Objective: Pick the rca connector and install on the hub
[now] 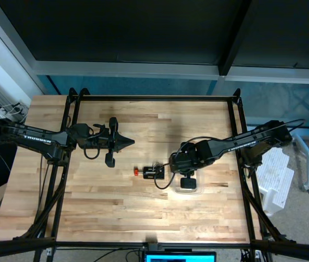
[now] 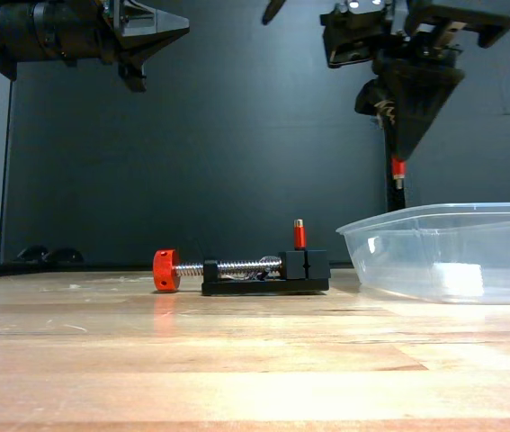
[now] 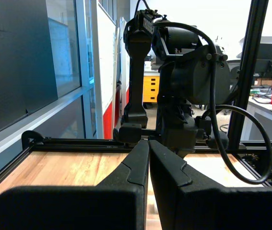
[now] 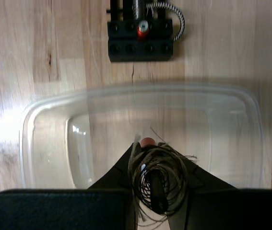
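Now the right gripper is clamped on the rca connector, which hangs upright, tip pointing down, over the clear tray. Its top hides inside that grip, under tangled wire. The hub lies lower on the table, left of the tray; the left gripper hangs far off, pinched together.

The connector, red-tipped with thin wire coiled behind, is held pointing down in the right pincer, raised off the surface. The black hub, red stub upright, is laid flat there.
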